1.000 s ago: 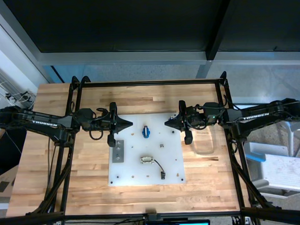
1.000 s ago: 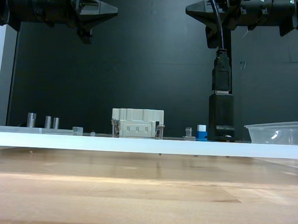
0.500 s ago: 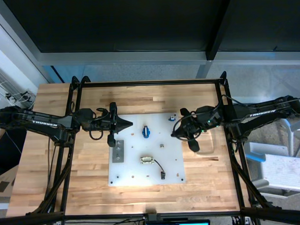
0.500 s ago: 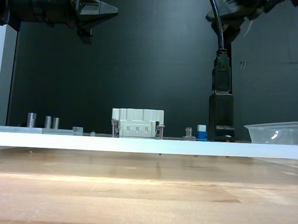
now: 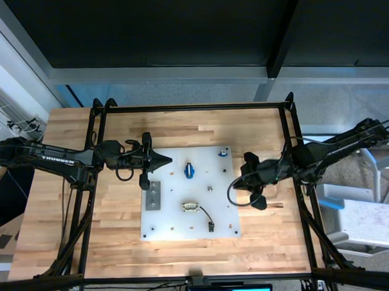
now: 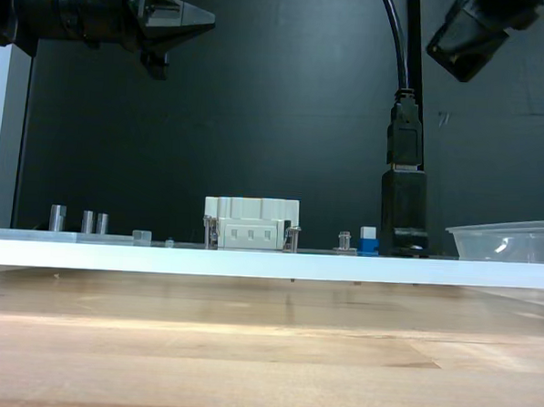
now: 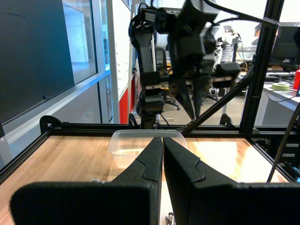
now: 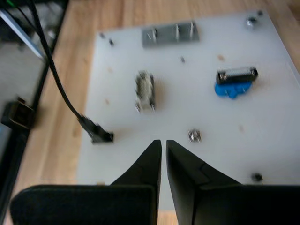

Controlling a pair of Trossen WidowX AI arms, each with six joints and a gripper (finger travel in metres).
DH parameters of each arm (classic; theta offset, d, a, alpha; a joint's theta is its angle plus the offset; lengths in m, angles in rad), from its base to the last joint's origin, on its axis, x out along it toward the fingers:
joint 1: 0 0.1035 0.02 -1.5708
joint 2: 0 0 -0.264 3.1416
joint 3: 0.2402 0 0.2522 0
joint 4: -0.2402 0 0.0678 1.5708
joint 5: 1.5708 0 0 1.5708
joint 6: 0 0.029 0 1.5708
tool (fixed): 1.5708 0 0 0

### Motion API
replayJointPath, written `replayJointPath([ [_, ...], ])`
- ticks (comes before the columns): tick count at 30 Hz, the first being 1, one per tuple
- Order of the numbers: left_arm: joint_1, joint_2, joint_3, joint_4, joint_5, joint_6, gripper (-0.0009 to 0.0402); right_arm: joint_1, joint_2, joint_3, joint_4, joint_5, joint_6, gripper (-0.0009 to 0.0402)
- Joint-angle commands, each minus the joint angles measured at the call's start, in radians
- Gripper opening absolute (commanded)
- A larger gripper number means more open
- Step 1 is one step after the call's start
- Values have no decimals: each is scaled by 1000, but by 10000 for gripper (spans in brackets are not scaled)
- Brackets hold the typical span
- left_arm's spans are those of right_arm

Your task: Remove the USB connector from the USB hub and place in the container

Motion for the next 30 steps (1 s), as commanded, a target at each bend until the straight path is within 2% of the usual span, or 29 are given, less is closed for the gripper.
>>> replayJointPath([
  [1,0,0,0,0,0,0,1,31,30,27,-27,4,40,41],
  [7,0,0,0,-1,0,0,1,75,137,137,-128,5,74,74],
  [16,0,0,0,0,0,0,1,109,304,280,-209,3,109,109],
  [30,0,0,0,0,0,0,1,155,463,419,-245,3,174,151],
])
